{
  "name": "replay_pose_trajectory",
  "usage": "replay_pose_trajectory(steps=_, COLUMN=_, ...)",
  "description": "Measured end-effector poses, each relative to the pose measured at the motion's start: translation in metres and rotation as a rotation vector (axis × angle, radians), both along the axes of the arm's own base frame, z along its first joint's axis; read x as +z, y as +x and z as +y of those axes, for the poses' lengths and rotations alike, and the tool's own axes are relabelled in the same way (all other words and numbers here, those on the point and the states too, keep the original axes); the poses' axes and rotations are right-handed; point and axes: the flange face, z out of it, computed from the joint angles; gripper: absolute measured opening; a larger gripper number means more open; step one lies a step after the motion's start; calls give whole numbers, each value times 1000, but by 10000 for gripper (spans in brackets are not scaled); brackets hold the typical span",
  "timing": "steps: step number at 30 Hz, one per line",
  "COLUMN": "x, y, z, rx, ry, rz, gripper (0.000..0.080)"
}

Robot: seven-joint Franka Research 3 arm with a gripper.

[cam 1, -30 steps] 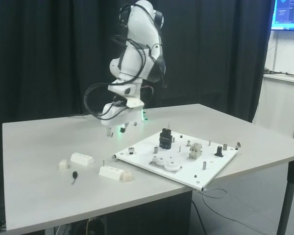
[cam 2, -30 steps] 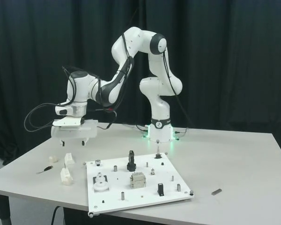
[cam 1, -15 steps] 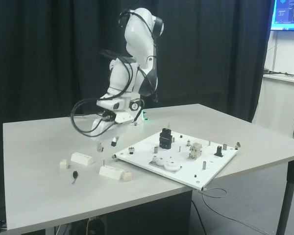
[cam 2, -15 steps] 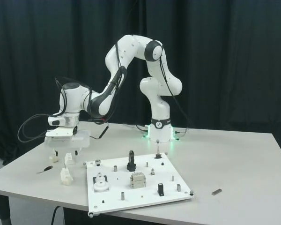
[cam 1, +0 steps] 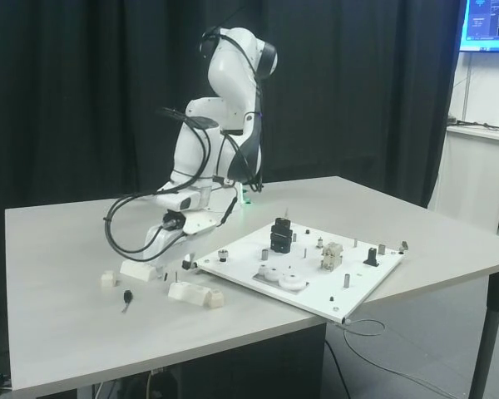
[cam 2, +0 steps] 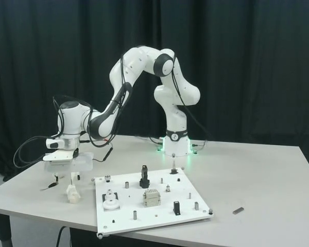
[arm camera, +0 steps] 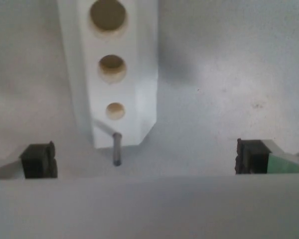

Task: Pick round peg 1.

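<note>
Round peg 1 is a thin grey pin (arm camera: 116,148) that stands upright at the near end of a white block (arm camera: 120,74) with three round holes. My gripper (arm camera: 145,159) is open, with the black fingertips (arm camera: 38,160) wide apart on either side of the pin. The pin stands closer to that fingertip than to the other and touches neither. In the first room view the gripper (cam 1: 175,268) hangs low over the white block (cam 1: 196,293), left of the white board (cam 1: 316,287). The second room view shows the gripper (cam 2: 65,177) just above the block (cam 2: 72,194).
A second white block (cam 1: 140,269), a small white cube (cam 1: 107,279) and a small black tool (cam 1: 126,297) lie close by on the grey table. The board carries several pegs, gears and black parts. A short grey bar (cam 2: 238,210) lies at the table's far side.
The arm has swung away from the board's edge and come down over the white blocks. The gripper has stayed open the whole way.
</note>
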Motion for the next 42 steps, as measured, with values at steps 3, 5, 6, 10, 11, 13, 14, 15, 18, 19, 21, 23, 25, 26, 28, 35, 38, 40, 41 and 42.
replay_pose_trajectory(steps=3, x=-5, y=1, z=-3, rx=-9, ry=7, rz=1, gripper=800)
replay_pose_trajectory(steps=5, x=-8, y=2, z=-6, rx=-11, ry=13, rz=7, gripper=800)
replay_pose_trajectory(steps=6, x=-10, y=1, z=-7, rx=-12, ry=14, rz=12, gripper=800)
replay_pose_trajectory(steps=10, x=-15, y=1, z=-11, rx=-5, ry=22, rz=34, gripper=800)
replay_pose_trajectory(steps=11, x=-17, y=1, z=-11, rx=-1, ry=26, rz=40, gripper=800)
replay_pose_trajectory(steps=13, x=-19, y=1, z=-12, rx=5, ry=32, rz=52, gripper=800)
replay_pose_trajectory(steps=14, x=-20, y=1, z=-13, rx=7, ry=36, rz=56, gripper=678)
replay_pose_trajectory(steps=15, x=-21, y=1, z=-13, rx=9, ry=41, rz=60, gripper=520)
replay_pose_trajectory(steps=18, x=-23, y=1, z=-14, rx=11, ry=53, rz=69, gripper=520)
replay_pose_trajectory(steps=19, x=-23, y=1, z=-14, rx=11, ry=57, rz=72, gripper=520)
replay_pose_trajectory(steps=21, x=-23, y=2, z=-14, rx=8, ry=67, rz=77, gripper=520)
replay_pose_trajectory(steps=23, x=-23, y=2, z=-14, rx=3, ry=76, rz=79, gripper=344)
replay_pose_trajectory(steps=25, x=-21, y=3, z=-14, rx=-1, ry=85, rz=80, gripper=344)
replay_pose_trajectory(steps=26, x=-20, y=4, z=-14, rx=-1, ry=88, rz=81, gripper=344)
replay_pose_trajectory(steps=28, x=-18, y=5, z=-13, rx=-2, ry=93, rz=85, gripper=144)
replay_pose_trajectory(steps=35, x=-11, y=10, z=-12, rx=-1, ry=104, rz=95, gripper=144)
replay_pose_trajectory(steps=38, x=-9, y=11, z=-13, rx=-2, ry=108, rz=99, gripper=24)
replay_pose_trajectory(steps=40, x=-7, y=12, z=-13, rx=-2, ry=109, rz=100, gripper=24)
replay_pose_trajectory(steps=41, x=-6, y=12, z=-13, rx=-2, ry=110, rz=101, gripper=24)
replay_pose_trajectory(steps=42, x=-5, y=13, z=-13, rx=-2, ry=111, rz=103, gripper=24)
